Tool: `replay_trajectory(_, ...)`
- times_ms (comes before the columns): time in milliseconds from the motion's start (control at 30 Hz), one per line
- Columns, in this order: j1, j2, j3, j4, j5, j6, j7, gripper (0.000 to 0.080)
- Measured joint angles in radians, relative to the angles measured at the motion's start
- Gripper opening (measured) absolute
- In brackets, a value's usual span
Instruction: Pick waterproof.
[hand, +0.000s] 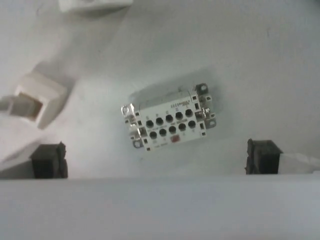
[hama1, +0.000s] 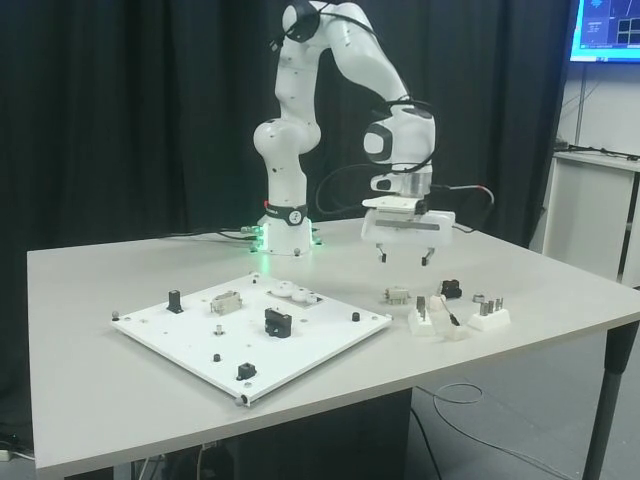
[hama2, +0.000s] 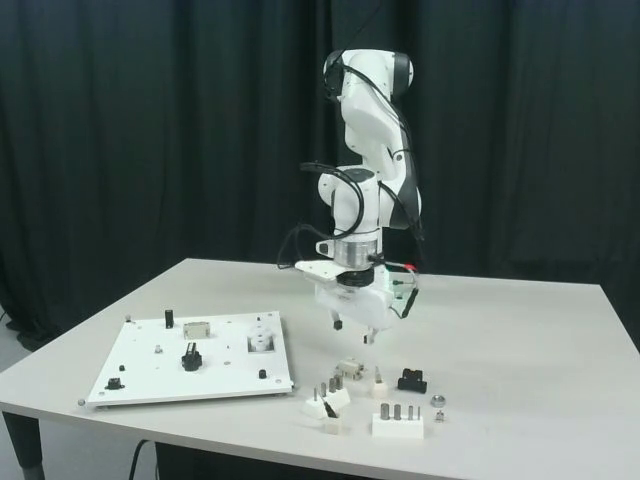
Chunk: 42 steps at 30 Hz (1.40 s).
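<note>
item 1: waterproof connector (hand: 170, 118), white housing with 2 rows of 5 black round sockets and metal tabs at both ends. lies flat on the grey table (hama1: 120, 390), directly under the end effector, in the first room view just right of the white board (hama1: 300, 345).

item 2: end effector (hama1: 403, 257), white body with 2 black fingertips (hand: 49, 161), spread wide apart and holding nothing. it hangs above the connector with clear air between; in the wrist view 1 fingertip sits on each side of the connector, neither touching it.

item 3: white arm (hama1: 300, 130), bolted at the far middle of the table, green light at its base, bent over toward the right half.

item 4: white board, on the left half of the table, carrying several small black and grey parts.

item 5: group of small white holders (hama2: 400, 424) with grey pins, at the near edge right of the board, just nearer than the connector.

item 6: small black part (hama2: 412, 381), on the table right of the connector, apart from it.

item 7: black curtain (hama2: 150, 120), behind the table.
</note>
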Motion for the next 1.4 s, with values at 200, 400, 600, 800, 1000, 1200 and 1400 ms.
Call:
replay_trajectory(200,0.0,0.009,0.0,-0.005,-0.002,0.023,0.113,0.08)
replay_trajectory(400,-0.001,0.014,0.0,-0.013,-0.002,0.034,0.211,0.08)
replay_trajectory(600,-0.001,0.016,0.002,-0.02,-0.002,0.036,0.305,0.08)
replay_trajectory(800,0.0,0.023,0.013,-0.021,-0.002,0.042,0.391,0.08)
replay_trajectory(1000,0.0,0.031,0.027,-0.021,-0.03,0.044,0.379,0.08)
replay_trajectory(1200,0.0,0.035,0.042,-0.021,-0.087,0.044,0.293,0.08)
replay_trajectory(1400,-0.001,0.036,0.051,-0.021,-0.097,0.044,0.16,0.08)
